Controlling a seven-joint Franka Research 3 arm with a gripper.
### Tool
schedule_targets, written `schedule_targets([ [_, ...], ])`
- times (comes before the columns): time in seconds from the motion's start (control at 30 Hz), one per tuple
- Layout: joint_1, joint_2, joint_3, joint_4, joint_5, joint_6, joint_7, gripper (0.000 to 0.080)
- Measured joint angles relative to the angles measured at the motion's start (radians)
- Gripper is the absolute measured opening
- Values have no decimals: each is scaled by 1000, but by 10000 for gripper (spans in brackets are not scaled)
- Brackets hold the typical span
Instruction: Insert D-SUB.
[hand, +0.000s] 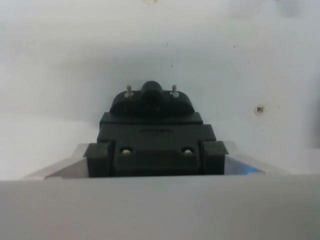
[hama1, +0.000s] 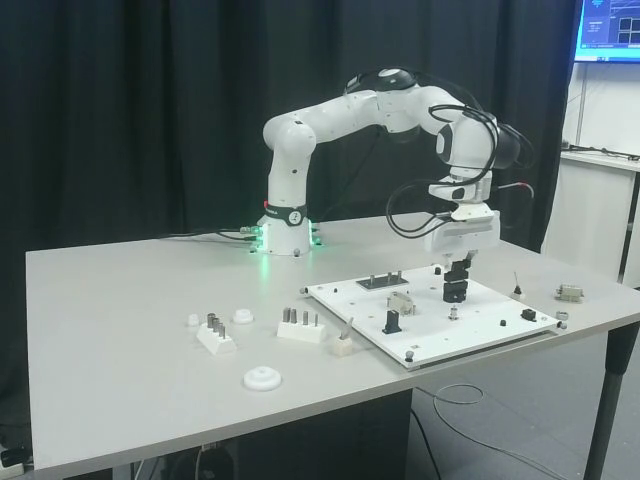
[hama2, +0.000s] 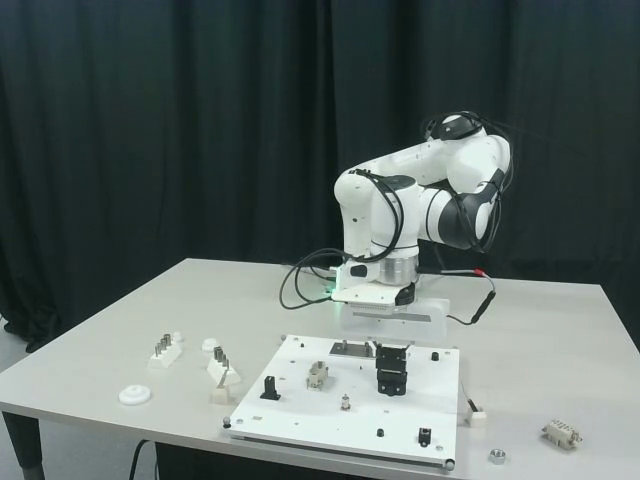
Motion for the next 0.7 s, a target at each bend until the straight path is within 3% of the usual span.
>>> schedule_targets([
  [0.7,-44,-1,3,35,7,-67,0,381],
])
